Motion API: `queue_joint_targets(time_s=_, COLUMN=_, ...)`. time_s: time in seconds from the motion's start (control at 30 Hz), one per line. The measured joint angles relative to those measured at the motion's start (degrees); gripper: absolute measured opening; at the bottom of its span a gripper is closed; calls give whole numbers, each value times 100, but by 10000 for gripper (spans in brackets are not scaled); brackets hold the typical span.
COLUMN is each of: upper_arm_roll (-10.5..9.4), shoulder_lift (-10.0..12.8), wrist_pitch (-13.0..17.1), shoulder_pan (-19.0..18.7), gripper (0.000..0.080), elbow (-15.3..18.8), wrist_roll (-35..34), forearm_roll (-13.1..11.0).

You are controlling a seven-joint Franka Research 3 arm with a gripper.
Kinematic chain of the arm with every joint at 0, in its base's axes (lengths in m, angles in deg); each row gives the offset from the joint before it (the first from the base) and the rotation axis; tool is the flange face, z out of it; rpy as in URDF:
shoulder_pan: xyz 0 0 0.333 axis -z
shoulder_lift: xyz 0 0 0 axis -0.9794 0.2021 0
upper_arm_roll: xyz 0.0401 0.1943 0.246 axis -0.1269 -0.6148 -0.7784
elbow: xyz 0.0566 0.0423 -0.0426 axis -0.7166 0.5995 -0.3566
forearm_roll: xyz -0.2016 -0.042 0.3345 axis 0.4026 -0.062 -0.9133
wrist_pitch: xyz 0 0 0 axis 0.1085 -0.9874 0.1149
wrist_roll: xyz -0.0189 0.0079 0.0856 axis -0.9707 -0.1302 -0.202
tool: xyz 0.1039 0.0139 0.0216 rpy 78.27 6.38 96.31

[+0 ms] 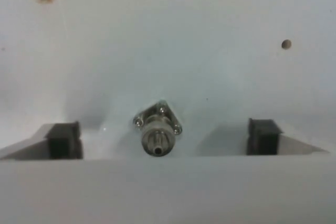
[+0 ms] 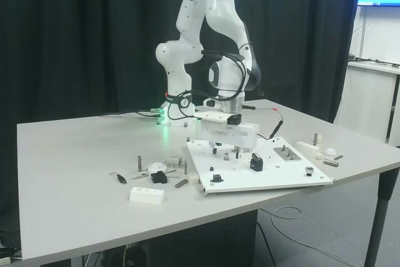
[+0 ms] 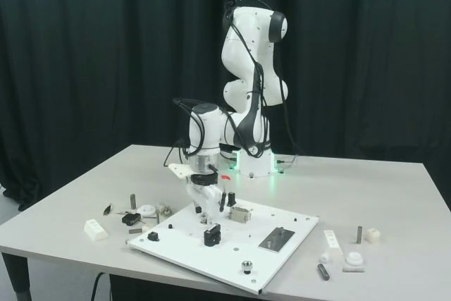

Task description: Remove BNC.

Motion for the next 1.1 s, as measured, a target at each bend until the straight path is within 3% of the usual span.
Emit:
queue_joint_targets(time_s=0.03, upper_arm_roll=0, shoulder_lift=0, wrist_pitch=0, shoulder_pan=3, gripper=800, elbow=0, wrist_roll=4, forearm_roll=0)
queue_joint_targets(time_s=0.07, upper_arm_roll=0, shoulder_lift=0, wrist_pitch=0, shoulder_pan=5, gripper=707, elbow=0, wrist_roll=4, forearm_roll=0)
queue_joint_targets(time_s=0.33, upper_arm_roll=0, shoulder_lift=0, wrist_pitch=0, shoulder_pan=28, gripper=707, elbow=0, wrist_roll=5, forearm_roll=0)
queue_joint_targets(time_s=0.37, upper_arm_roll=0, shoulder_lift=0, wrist_pitch=0, shoulder_pan=29, gripper=368, elbow=0, wrist_roll=5, forearm_roll=0)
queue_joint_targets(time_s=0.53, upper_arm_roll=-19, shoulder_lift=2, wrist_pitch=0, shoulder_pan=29, gripper=368, elbow=-17, wrist_roll=6, forearm_roll=-13)
queue_joint_targets(time_s=0.57, upper_arm_roll=-31, shoulder_lift=7, wrist_pitch=-1, shoulder_pan=28, gripper=189, elbow=-31, wrist_roll=5, forearm_roll=-18)
queue_joint_targets(time_s=0.73, upper_arm_roll=-39, shoulder_lift=17, wrist_pitch=-5, shoulder_pan=35, gripper=189, elbow=-42, wrist_roll=6, forearm_roll=-21)
queue_joint_targets(time_s=0.77, upper_arm_roll=-39, shoulder_lift=17, wrist_pitch=-5, shoulder_pan=35, gripper=122, elbow=-42, wrist_roll=6, forearm_roll=-21)
queue_joint_targets(time_s=1.1, upper_arm_roll=-41, shoulder_lift=17, wrist_pitch=-15, shoulder_pan=41, gripper=122, elbow=-46, wrist_roll=291, forearm_roll=-21)
